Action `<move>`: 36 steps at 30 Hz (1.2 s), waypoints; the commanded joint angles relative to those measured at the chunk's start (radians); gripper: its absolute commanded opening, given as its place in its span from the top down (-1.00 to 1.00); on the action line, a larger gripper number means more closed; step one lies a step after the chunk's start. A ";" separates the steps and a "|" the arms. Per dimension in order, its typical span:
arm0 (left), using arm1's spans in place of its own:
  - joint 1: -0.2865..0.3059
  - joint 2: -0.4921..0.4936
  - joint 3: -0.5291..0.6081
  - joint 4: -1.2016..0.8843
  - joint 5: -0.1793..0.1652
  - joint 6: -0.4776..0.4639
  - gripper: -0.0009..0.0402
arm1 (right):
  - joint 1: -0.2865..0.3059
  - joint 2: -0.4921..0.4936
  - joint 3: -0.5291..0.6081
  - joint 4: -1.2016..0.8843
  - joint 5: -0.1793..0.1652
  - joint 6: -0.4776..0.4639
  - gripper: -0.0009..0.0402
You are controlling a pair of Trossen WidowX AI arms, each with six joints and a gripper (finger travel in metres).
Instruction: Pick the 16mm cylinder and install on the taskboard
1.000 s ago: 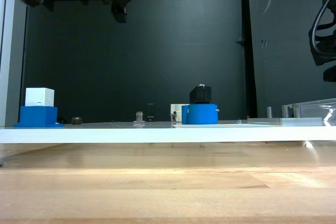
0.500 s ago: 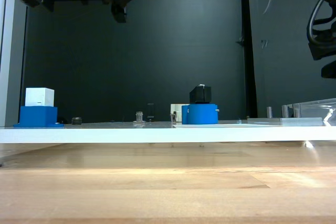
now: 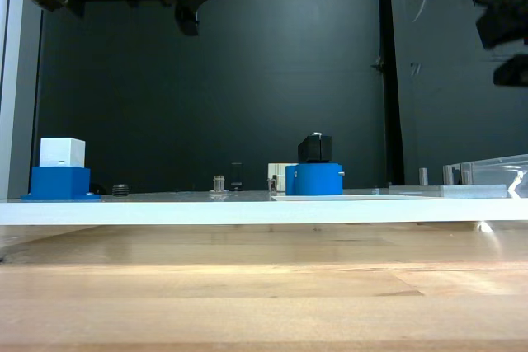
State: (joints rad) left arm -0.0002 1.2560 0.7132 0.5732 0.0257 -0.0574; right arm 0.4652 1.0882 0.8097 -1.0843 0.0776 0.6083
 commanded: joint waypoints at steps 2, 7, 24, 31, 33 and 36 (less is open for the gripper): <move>0.000 0.000 0.000 0.000 0.000 0.000 0.96 | 0.000 0.000 0.080 -0.045 0.001 -0.022 0.96; 0.000 0.000 0.000 0.000 0.000 0.000 0.96 | 0.000 0.000 0.162 -0.114 0.002 -0.042 0.96; 0.000 0.000 0.000 0.000 0.000 0.000 0.96 | -0.001 0.001 0.210 -0.193 0.008 -0.129 0.96; 0.000 0.000 0.000 0.000 0.000 0.000 0.96 | -0.004 0.061 0.210 -0.180 0.008 -0.200 0.96; 0.000 0.000 0.000 0.000 0.000 0.000 0.96 | -0.007 0.084 0.210 -0.167 0.007 -0.206 0.96; 0.000 0.000 0.000 0.000 0.000 0.000 0.96 | -0.013 0.126 0.219 -0.145 0.008 -0.207 0.96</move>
